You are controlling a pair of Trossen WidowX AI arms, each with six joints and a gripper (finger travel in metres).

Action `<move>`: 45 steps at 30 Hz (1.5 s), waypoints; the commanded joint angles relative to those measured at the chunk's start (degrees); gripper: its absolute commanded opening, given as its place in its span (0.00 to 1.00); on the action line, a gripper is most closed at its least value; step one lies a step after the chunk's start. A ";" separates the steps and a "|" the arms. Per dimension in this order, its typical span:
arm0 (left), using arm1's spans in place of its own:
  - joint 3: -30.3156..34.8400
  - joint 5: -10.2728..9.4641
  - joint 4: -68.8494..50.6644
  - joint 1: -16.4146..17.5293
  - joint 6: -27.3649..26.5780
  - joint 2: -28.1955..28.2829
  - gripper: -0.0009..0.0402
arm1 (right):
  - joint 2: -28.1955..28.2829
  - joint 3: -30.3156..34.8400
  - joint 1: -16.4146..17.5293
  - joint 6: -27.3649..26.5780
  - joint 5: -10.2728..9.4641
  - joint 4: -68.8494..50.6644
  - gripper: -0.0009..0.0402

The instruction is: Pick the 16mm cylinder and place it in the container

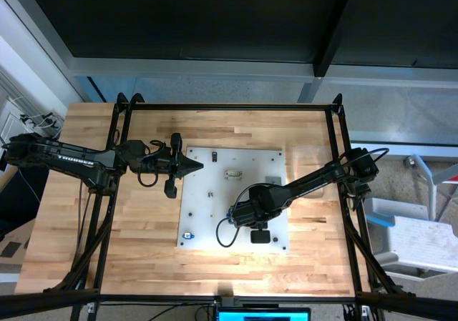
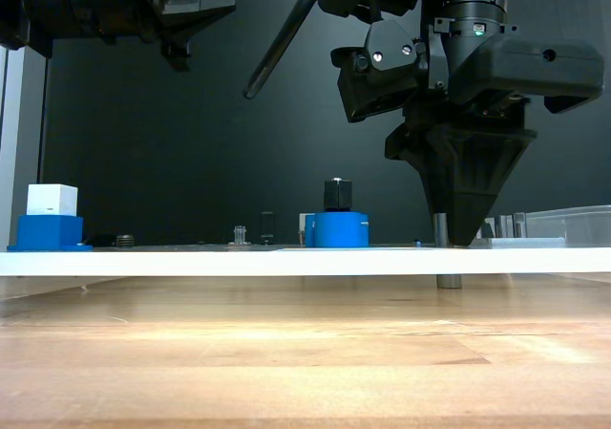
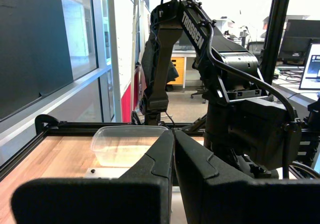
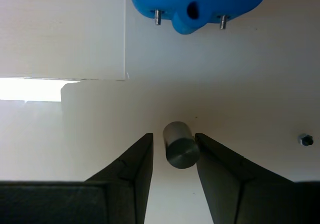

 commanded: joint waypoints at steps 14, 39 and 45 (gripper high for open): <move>0.02 0.02 0.00 0.00 0.00 0.02 0.02 | -0.17 0.02 -0.02 -0.11 -0.24 0.37 0.12; 0.02 0.02 0.00 0.00 0.00 0.00 0.02 | -5.05 0.02 0.00 -0.04 -0.24 -1.55 0.05; 0.02 0.02 0.00 0.00 0.00 0.02 0.02 | -8.41 0.02 -0.11 0.09 -0.24 -2.12 0.05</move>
